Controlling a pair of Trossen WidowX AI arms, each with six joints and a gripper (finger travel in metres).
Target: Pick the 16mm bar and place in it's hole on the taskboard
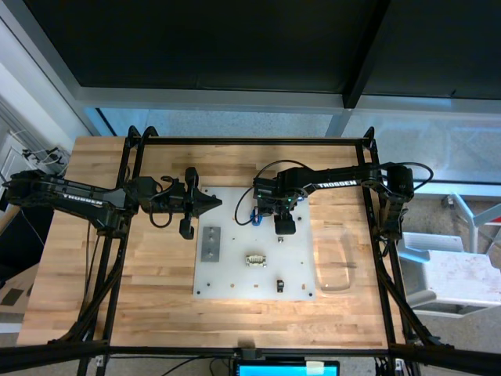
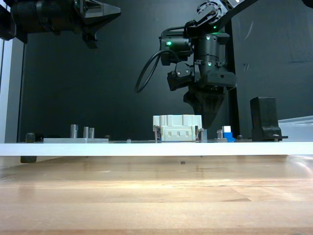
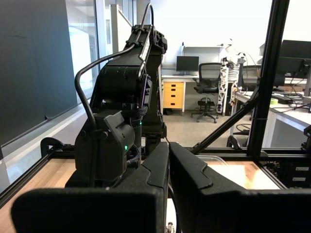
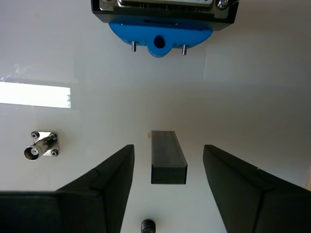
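Observation:
The 16mm bar [image 4: 167, 158] is a dark square bar standing upright on the white taskboard [image 4: 252, 97]; I cannot tell whether it sits in a hole. My right gripper [image 4: 168, 150] hangs open just above it, one finger [image 4: 104, 187] on each side and neither touching. From above, this gripper [image 1: 283, 224] hides the bar near the board's back middle. From table height its tips [image 2: 209, 122] point down, close to the board. My left gripper [image 1: 208, 204] is shut and empty, held high over the board's back left corner [image 2: 105, 10], its closed fingers [image 3: 167, 167] facing the right arm.
A blue connector [image 4: 158, 36], a small coax socket [image 4: 41, 145] and a screw [image 4: 148, 224] lie near the bar. The board [image 1: 235, 266] also carries a grey peg block [image 1: 211, 241], a white connector [image 1: 255, 259] and a black piece [image 1: 280, 283]. A clear tray [image 1: 337, 258] lies right.

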